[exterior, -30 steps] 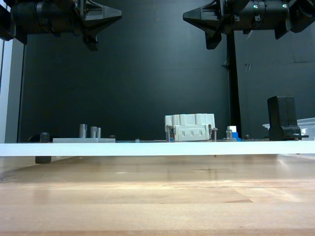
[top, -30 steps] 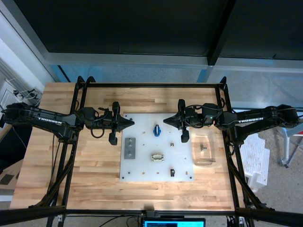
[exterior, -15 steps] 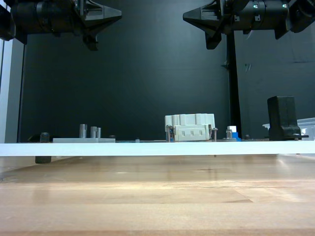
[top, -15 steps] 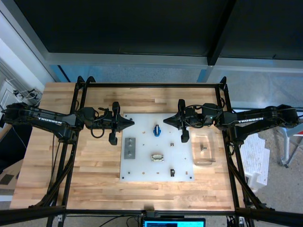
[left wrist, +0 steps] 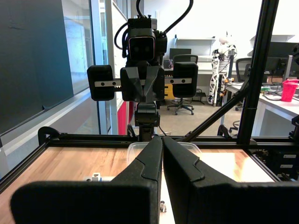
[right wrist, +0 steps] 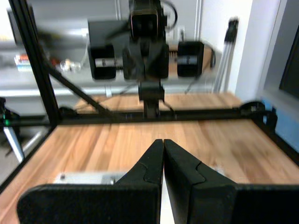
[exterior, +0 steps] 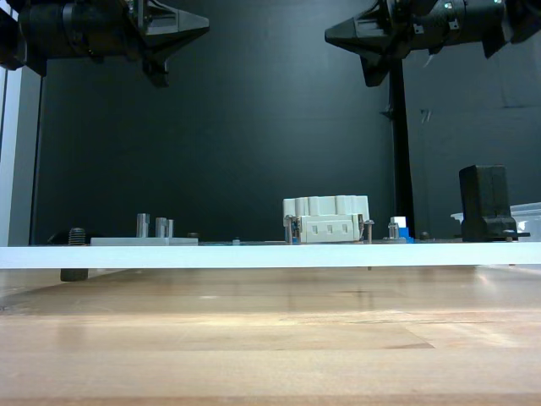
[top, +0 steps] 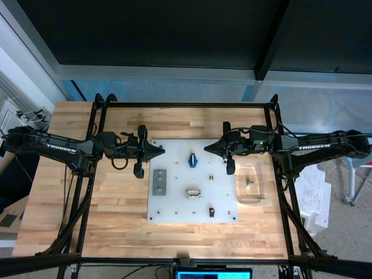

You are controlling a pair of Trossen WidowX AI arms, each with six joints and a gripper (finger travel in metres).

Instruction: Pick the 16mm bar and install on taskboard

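We find both arms held high over the far edge of the board (top: 174, 203), tips facing each other. The left gripper (top: 162, 151) is pressed together. The right gripper (top: 206, 149) is too, and holds nothing. The bar (top: 250, 181) lies untouched in the tray (top: 241, 200), just right of the board. We judge the pick not begun. The right gripper should go over the tray, spread before descending, drop straight down clear of the tray wall, then close across the bar.

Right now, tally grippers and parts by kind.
Grippers: 2, left gripper, right gripper, shut, above the taskboard's far edge
Larger board fittings: 4, grey block, blue knob, beige connector, black fitting
Clear tray: 1
16mm bar: 1, in tray
Total: 8
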